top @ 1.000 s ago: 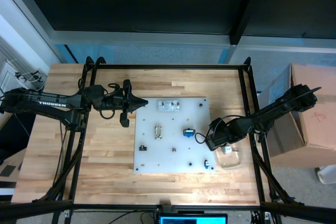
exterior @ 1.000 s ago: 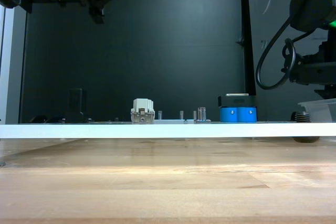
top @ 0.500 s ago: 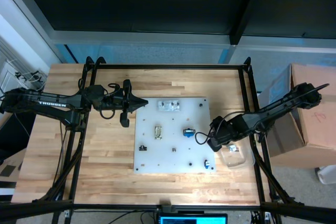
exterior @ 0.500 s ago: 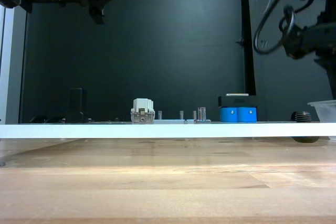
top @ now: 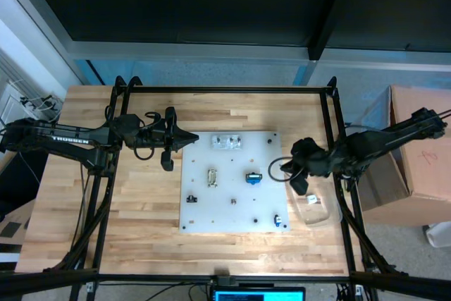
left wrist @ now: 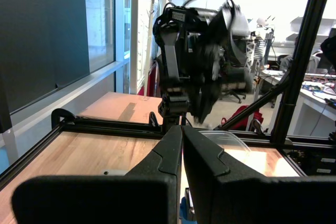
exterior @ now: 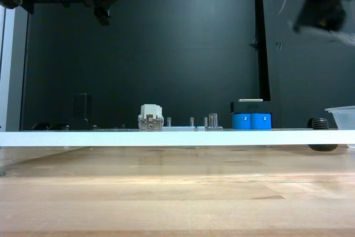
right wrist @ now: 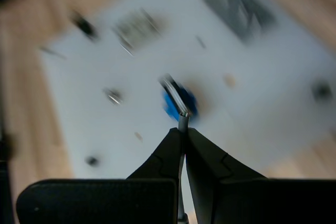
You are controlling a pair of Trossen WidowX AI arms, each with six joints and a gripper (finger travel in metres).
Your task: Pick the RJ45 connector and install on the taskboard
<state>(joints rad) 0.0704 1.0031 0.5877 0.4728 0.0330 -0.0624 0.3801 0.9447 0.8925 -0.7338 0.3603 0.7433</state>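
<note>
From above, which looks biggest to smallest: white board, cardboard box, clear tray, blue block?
1. white board
2. cardboard box, cut off, so unsure
3. clear tray
4. blue block
Left tool, shut, hangs by the board's left edge; right tool, high by its right edge, grips what seems the RJ45 connector.

**White board, black arms, touches of blue**

The wooden plank surface is honey-tan, striped with lighter and darker strips. The flat square plastic taskboard is plain white. It carries a bright blue block capped in black and a cream boxy socket. The left pincer at the board's left edge and the right pincer are matt black. The small RJ45 connector at the right pincer's tips looks pale grey, though blur makes the shade uncertain. The cardboard box is brown.
</note>
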